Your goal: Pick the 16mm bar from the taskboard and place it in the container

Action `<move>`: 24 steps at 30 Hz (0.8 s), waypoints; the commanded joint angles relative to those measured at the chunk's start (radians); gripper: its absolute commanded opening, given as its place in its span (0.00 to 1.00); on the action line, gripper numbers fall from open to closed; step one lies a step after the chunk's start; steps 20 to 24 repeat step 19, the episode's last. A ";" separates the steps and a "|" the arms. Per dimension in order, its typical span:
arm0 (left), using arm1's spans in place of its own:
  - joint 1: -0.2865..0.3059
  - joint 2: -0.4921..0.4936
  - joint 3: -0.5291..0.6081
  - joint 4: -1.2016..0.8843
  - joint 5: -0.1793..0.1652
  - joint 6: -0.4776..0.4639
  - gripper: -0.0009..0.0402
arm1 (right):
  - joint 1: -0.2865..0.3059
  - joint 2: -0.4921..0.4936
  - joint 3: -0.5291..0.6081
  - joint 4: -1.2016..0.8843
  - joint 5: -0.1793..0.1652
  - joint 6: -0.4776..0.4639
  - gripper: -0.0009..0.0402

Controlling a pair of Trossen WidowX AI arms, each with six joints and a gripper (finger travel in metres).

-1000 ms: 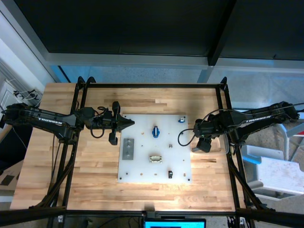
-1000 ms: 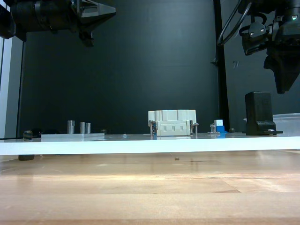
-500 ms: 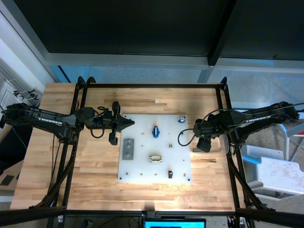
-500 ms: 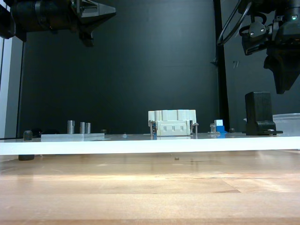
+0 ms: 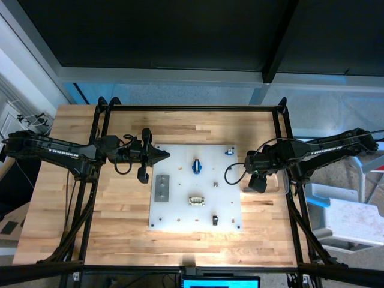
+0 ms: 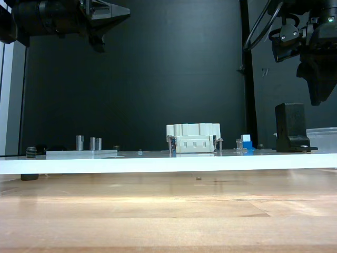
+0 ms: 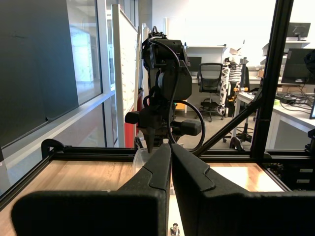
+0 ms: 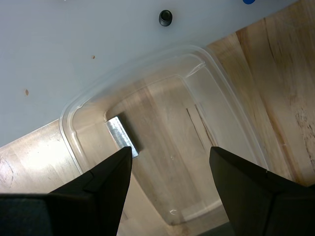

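The 16mm bar (image 8: 122, 136), a short pale grey metal piece, lies flat inside the clear container (image 8: 216, 128), near its wall closest to the white taskboard (image 8: 98, 39). My right gripper (image 8: 170, 157) hangs open above the container with nothing between its fingers; in the high view this gripper (image 5: 257, 182) is just off the taskboard's (image 5: 180, 210) right edge, over the container (image 5: 275, 187). My left gripper (image 5: 165, 155) is shut and empty, held high over the board's far left corner, fingers (image 7: 162, 162) pressed together.
On the board stand a grey block (image 5: 162, 187) with pegs, a blue knob (image 5: 196, 166), a metal connector (image 5: 196, 201) and a small black piece (image 5: 215, 219). A black frame rail (image 5: 192, 108) borders the table's far side.
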 commanded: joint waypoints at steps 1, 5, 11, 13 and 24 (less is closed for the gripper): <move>0.000 0.000 0.000 0.000 0.000 0.000 0.02 | 0.000 0.000 0.000 0.002 0.000 0.001 0.56; 0.000 0.000 0.000 0.000 0.000 0.000 0.02 | 0.000 0.000 0.000 0.004 0.000 0.001 0.56; 0.000 0.000 0.000 0.000 0.000 0.000 0.02 | 0.002 0.000 0.000 0.009 0.001 0.000 0.56; 0.000 0.000 0.000 0.000 0.000 0.000 0.02 | 0.002 0.000 0.000 0.011 0.001 0.000 0.56; 0.000 0.000 0.000 0.000 0.000 0.000 0.02 | 0.002 0.000 0.000 0.014 0.001 0.000 0.56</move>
